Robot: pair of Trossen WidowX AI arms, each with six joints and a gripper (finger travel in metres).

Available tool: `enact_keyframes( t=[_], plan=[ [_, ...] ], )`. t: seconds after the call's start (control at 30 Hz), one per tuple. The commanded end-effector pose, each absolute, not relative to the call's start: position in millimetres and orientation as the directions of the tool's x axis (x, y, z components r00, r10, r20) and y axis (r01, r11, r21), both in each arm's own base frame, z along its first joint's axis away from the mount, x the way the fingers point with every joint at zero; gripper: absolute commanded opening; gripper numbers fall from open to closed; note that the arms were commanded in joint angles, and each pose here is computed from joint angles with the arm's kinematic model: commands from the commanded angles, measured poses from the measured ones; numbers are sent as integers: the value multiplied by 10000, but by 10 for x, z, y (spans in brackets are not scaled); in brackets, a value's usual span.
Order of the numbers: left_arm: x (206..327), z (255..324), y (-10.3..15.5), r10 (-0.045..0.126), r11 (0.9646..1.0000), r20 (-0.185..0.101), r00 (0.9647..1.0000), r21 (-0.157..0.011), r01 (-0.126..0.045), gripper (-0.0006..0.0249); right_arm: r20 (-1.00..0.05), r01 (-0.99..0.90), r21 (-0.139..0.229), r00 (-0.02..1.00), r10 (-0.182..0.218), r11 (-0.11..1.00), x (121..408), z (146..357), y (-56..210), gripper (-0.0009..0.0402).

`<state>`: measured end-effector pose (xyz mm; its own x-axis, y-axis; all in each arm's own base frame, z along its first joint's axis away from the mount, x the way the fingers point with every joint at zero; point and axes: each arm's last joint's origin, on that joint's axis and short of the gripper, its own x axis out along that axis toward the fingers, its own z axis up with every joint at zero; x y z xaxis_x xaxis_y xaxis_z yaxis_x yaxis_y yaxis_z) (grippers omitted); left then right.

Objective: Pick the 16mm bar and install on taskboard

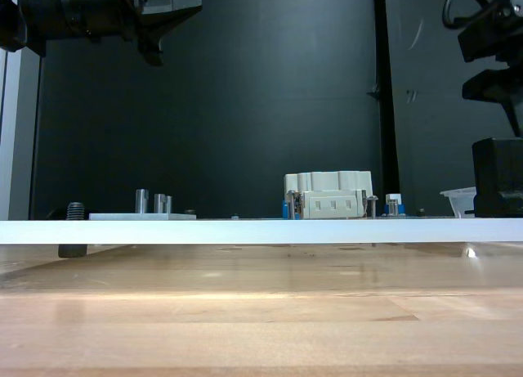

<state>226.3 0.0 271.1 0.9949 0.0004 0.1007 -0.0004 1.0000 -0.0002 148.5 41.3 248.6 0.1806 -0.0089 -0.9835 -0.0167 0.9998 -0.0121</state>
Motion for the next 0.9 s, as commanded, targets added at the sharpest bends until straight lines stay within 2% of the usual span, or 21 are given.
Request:
enact_keyframes(
  t=[0.03,0.23,0.7,0.9],
  plan=[
    [2263,2712,1,8,10000,1011,9949,-2,-7,0,-9839,-171,-125,1784,-92,9998,1494,2422,426,236],
    [2263,2712,0,4,10000,1011,9949,-2,-4,0,-9867,-355,-177,1622,-117,9992,1501,2303,469,254],
    [2263,2712,0,4,10000,1011,9949,-2,-4,0,-9856,-650,-130,1692,-18,9978,1482,1954,526,254],
    [2263,2712,0,4,10000,1011,9949,-2,-4,0,-9887,-627,-182,1498,-86,9979,1493,1892,534,251]
  ],
)
